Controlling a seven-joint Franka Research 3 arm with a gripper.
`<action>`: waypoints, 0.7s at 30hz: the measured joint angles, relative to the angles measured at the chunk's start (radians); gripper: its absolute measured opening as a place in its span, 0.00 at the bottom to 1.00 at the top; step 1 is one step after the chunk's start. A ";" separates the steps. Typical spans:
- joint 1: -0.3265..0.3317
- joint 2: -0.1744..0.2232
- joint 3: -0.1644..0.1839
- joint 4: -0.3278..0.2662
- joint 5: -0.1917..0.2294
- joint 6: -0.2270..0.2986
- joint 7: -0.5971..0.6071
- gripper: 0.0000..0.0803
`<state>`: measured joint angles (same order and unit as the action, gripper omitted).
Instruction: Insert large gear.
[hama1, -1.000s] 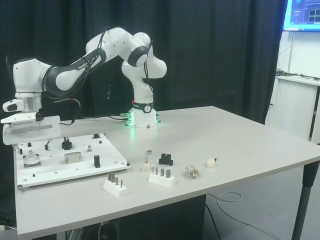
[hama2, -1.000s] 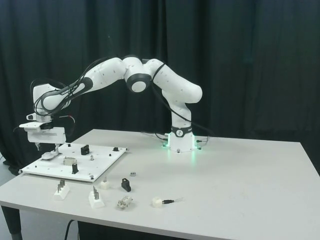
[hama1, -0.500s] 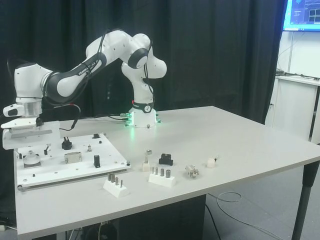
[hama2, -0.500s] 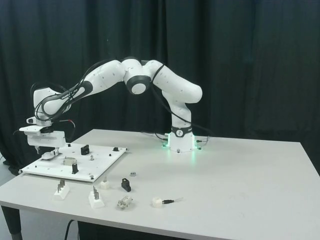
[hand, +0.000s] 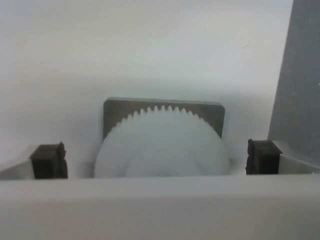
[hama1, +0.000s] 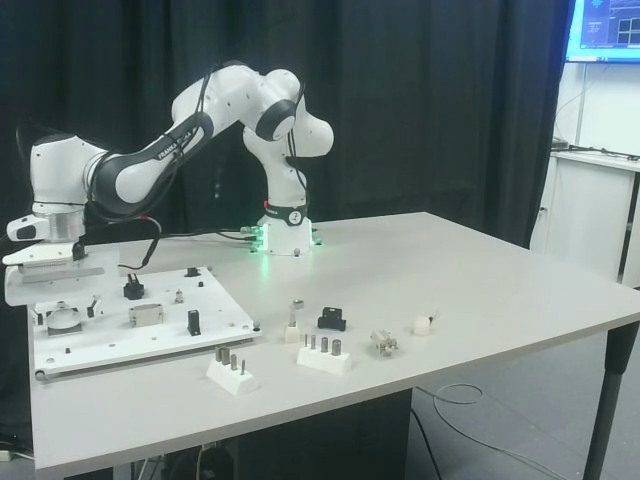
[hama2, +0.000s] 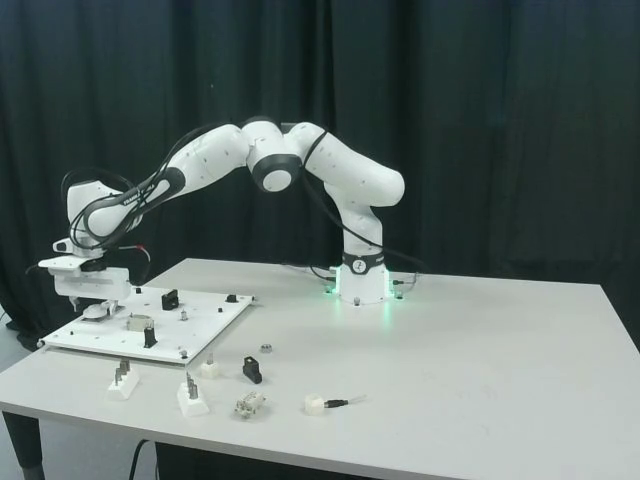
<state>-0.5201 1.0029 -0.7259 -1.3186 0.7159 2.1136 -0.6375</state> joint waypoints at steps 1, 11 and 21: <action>0.000 0.002 0.000 0.002 0.000 0.001 0.000 1.00; -0.006 0.023 0.000 0.024 0.000 0.000 0.008 1.00; -0.009 0.034 0.000 0.040 -0.003 -0.012 0.036 0.75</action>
